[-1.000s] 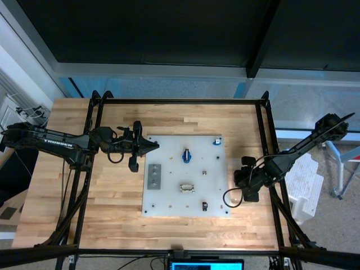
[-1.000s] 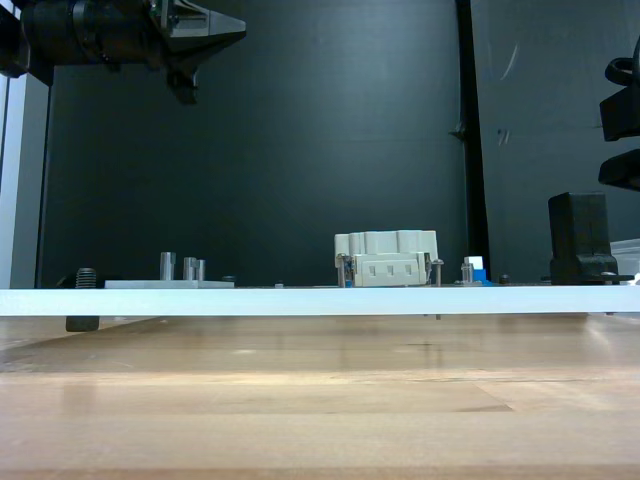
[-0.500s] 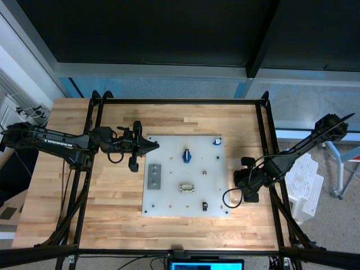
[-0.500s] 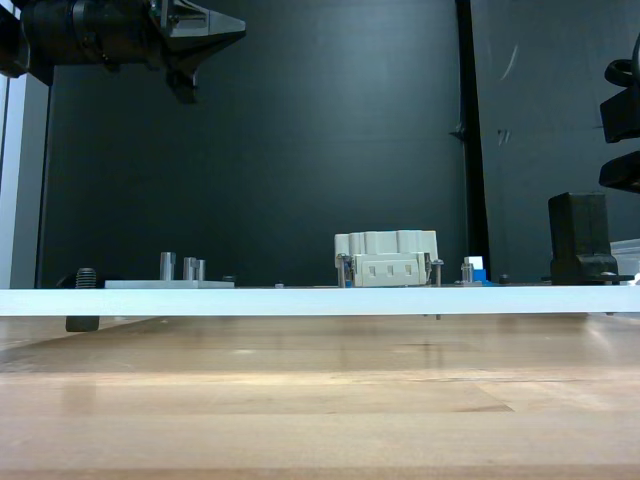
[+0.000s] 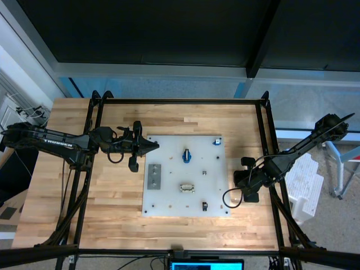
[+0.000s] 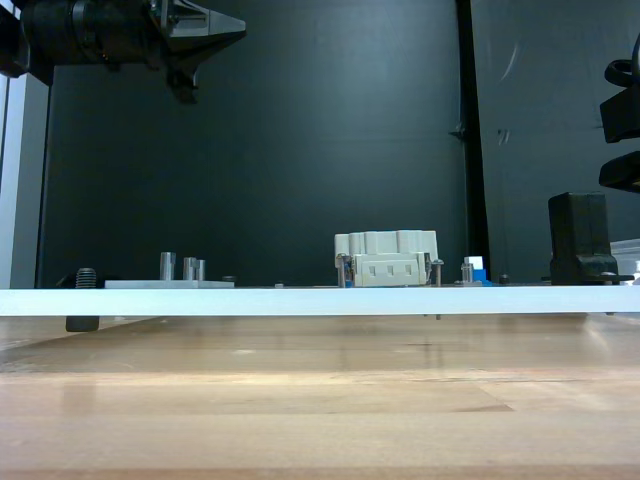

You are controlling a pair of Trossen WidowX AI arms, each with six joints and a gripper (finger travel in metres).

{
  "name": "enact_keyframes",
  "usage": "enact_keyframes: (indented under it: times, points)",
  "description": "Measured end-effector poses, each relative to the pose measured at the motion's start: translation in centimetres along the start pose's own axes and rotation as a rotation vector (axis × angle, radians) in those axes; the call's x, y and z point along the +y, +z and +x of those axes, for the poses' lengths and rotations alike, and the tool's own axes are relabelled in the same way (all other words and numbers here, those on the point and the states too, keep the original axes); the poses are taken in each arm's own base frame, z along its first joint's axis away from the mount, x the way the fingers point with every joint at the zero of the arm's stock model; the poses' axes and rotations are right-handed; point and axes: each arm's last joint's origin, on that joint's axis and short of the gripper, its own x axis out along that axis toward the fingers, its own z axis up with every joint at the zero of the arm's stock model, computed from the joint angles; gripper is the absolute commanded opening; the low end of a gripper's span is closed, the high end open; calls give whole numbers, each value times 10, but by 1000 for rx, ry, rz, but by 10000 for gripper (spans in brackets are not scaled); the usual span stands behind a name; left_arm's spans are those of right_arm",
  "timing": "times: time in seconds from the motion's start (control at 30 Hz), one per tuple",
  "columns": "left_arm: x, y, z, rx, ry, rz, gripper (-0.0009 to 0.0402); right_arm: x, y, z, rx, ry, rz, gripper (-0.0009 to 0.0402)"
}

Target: Pick the USB connector and install on taskboard

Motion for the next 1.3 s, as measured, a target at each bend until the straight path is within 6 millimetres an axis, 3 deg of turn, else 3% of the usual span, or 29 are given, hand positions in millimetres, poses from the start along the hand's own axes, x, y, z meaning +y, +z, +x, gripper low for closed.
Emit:
enact_keyframes:
  times: [1.3]
  points:
    - [0,0,0,0,0,0,0,-3,1,-20,-22,11,-10,0]
